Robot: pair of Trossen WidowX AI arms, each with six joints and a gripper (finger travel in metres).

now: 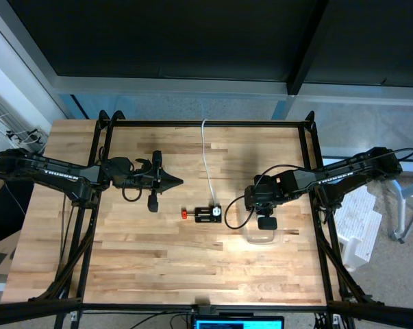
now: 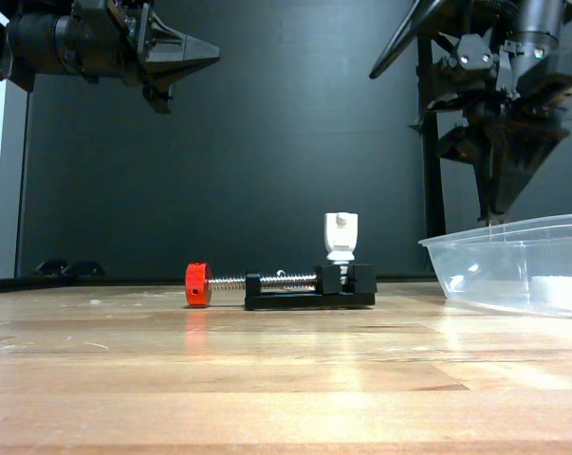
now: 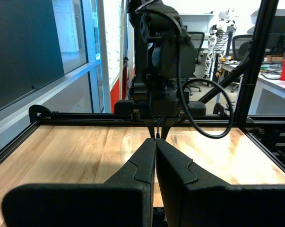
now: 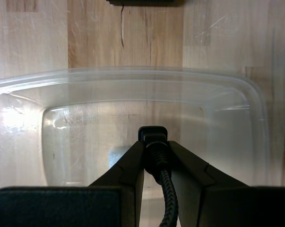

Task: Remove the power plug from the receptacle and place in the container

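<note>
High view: my left fingers (image 1: 173, 181) hang over the left half of the desk (image 1: 158, 253), pressed together to one point and holding nothing. My right fingers (image 1: 264, 221) point down over the container (image 1: 251, 240), which lies just to the right of the receptacle (image 1: 217, 208). The receptacle sits in the black vise (image 1: 205, 214) with its red knob (image 1: 184, 214), and the white cable (image 1: 207, 157) runs from it toward the far edge.

Low view: the receptacle (image 2: 341, 232) stands upright in the vise (image 2: 309, 284) with nothing plugged in its face. My right fingers (image 2: 494, 210) end just above the rim of the container (image 2: 513, 270). My left fingers (image 2: 208, 52) are high and well apart from all of this.

Left wrist view: my left fingers (image 3: 144, 163) are clenched, tip against tip.

Right wrist view: my right fingers (image 4: 138, 153) grasp the power plug (image 4: 153, 134) from both sides, and its wire tail (image 4: 166, 198) passes back between them. The plug is over the inside of the container (image 4: 133, 75); I cannot tell if it touches the bottom.
</note>
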